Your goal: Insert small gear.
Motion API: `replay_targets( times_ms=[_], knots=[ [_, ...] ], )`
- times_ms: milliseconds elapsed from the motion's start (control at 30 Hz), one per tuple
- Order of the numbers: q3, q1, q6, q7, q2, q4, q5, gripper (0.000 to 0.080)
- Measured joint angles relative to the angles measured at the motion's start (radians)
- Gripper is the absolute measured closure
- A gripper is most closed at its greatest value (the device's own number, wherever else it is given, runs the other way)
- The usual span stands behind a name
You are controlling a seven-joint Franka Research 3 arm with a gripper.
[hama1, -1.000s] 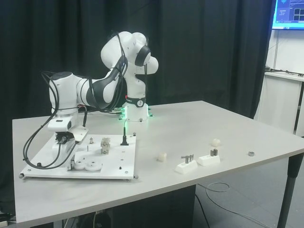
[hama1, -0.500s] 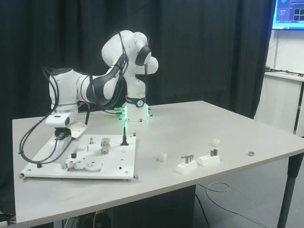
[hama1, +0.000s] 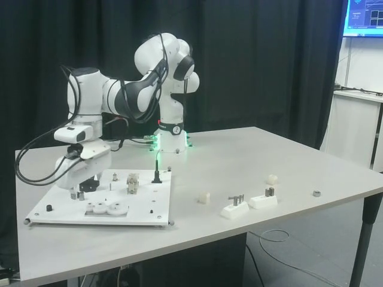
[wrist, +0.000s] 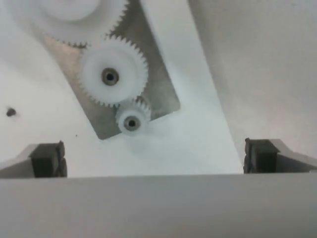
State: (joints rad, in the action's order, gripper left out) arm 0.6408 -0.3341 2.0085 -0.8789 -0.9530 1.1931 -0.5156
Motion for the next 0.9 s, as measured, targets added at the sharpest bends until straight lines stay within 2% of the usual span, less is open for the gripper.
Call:
replay_targets(
  times_ms=[200, 500, 900],
  knots=[
    [0.0, -0.001, 0.019, 0.083, -0.002, -0.003, 0.002, 0.0003],
    [-0.002, -0.005, 0.085, 0.102, -0.024, -0.006, 0.001, 0.0003],
    [-0.026, -0.029, 0.126, 0.123, -0.069, -0.038, 0.0, 0.0003]
  ],
)
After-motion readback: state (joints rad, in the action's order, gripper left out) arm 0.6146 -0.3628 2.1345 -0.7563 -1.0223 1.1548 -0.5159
